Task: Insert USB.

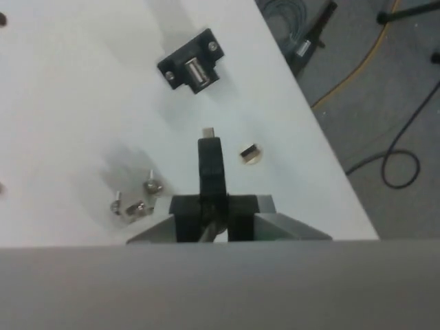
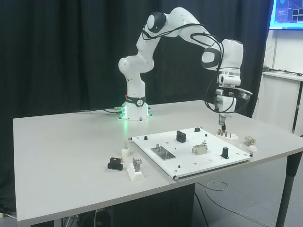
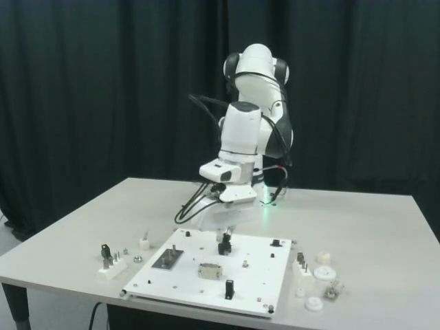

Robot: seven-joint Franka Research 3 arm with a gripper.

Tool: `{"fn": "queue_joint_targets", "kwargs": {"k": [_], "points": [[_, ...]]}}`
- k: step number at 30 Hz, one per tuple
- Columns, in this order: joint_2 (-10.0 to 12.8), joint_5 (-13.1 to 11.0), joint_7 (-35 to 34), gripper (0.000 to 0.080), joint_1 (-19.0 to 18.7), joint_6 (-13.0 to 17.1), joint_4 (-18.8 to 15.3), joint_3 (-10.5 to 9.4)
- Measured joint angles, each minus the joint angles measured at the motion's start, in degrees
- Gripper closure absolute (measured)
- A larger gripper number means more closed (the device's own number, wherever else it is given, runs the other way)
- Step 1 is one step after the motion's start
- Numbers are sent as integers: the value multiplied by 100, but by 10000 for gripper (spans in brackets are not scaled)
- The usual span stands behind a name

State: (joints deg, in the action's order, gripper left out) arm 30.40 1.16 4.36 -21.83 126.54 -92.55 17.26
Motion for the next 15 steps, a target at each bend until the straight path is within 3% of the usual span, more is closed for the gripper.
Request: {"fn": "queue_joint_targets", "kwargs": {"k": [9, 15], "points": [[242, 103, 527, 732, 213, -328, 463, -151], [371, 387, 971, 732, 217, -679, 802, -173]]}}
